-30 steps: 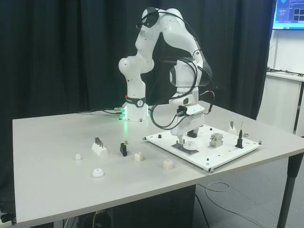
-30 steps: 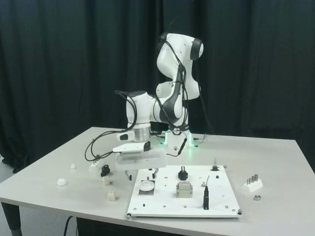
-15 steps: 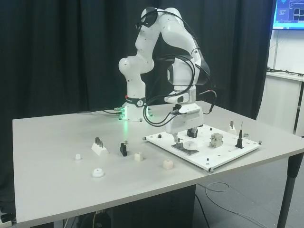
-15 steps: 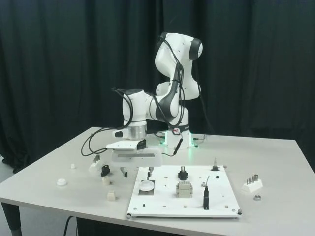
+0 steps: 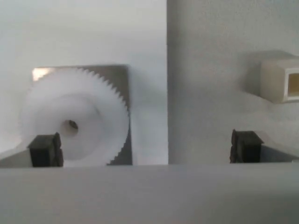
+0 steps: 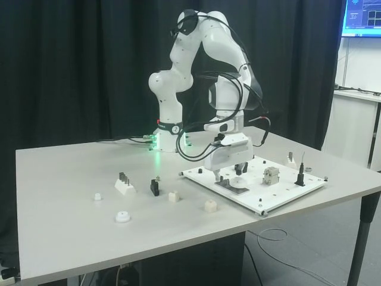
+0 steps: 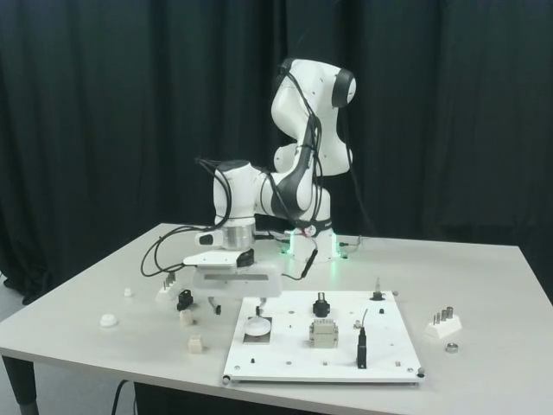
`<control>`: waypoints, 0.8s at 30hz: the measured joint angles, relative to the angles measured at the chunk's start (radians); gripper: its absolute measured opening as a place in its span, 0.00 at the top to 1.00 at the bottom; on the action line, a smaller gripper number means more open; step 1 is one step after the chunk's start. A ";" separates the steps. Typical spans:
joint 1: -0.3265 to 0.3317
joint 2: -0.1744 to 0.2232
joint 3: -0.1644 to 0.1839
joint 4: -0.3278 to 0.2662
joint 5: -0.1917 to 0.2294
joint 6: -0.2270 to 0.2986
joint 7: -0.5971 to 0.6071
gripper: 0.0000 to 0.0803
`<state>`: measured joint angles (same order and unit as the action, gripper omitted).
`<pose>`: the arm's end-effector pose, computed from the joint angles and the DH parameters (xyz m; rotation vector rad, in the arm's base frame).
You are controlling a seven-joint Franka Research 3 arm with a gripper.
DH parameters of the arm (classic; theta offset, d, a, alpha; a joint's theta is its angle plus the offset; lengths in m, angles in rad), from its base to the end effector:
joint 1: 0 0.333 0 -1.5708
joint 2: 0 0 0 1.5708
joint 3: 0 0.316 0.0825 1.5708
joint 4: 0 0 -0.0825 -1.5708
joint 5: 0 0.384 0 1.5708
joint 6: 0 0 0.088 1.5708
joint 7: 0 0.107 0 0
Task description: Insert large gear.
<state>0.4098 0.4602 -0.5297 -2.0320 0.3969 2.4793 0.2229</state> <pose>0.6011 -0.0644 0.2514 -2.9704 0.9132 -0.1156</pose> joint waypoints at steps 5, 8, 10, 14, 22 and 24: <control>0.000 0.013 0.001 0.000 0.000 0.009 0.000 0.00; 0.000 0.019 0.002 0.000 0.000 0.014 0.000 0.00; 0.000 0.022 0.003 0.000 0.000 0.017 0.000 0.00; 0.000 0.022 0.003 0.000 0.000 0.019 0.000 0.00; 0.000 0.022 0.004 0.000 0.000 0.022 0.000 0.00; 0.000 0.023 0.005 0.000 0.000 0.025 -0.001 0.00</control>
<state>0.4098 0.4827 -0.5248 -2.0318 0.3969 2.5038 0.2215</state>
